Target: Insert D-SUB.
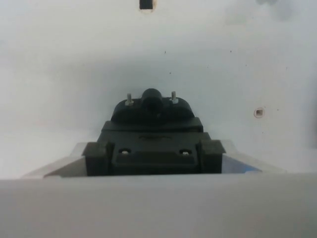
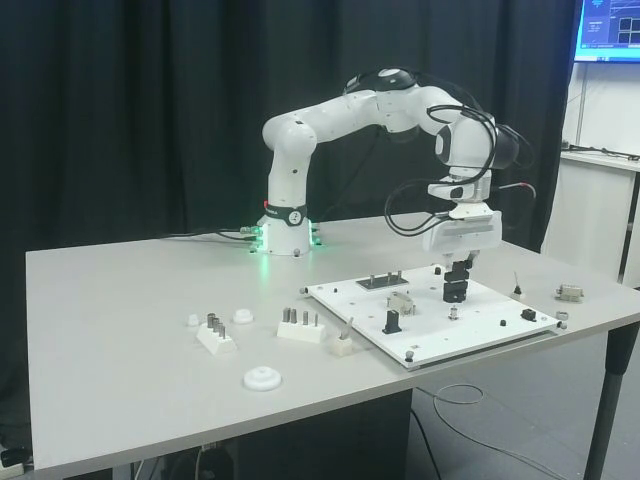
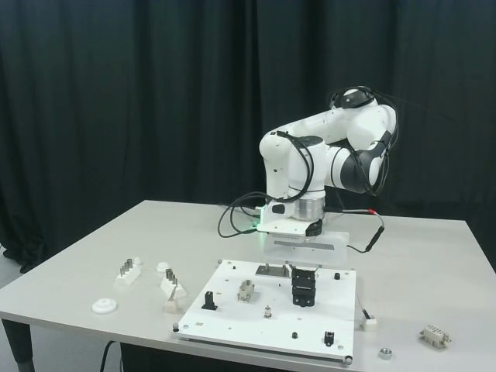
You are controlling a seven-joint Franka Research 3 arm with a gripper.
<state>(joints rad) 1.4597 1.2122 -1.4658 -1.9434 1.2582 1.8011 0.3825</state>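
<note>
A black D-SUB connector (image 1: 151,141) is held between my two black fingers (image 1: 96,158), its two screws and cable neck pointing away from the wrist camera. My gripper (image 2: 458,272) is shut on this connector (image 2: 456,291) over the white board (image 2: 500,335). In the second room view the gripper (image 3: 304,273) holds the connector (image 3: 303,291) upright over the middle of the board (image 3: 263,325). I cannot tell whether its lower end touches the board. A small grey socket part (image 3: 246,291) stands on the board, apart from the connector.
On the board stand a black bracket (image 3: 209,300), a flat grey plate (image 3: 271,270) and small black pegs (image 3: 328,337). White peg holders (image 2: 216,333) and a white disc (image 2: 262,378) lie off the board. A loose grey connector (image 3: 434,335) and a nut (image 3: 384,353) lie near the table edge.
</note>
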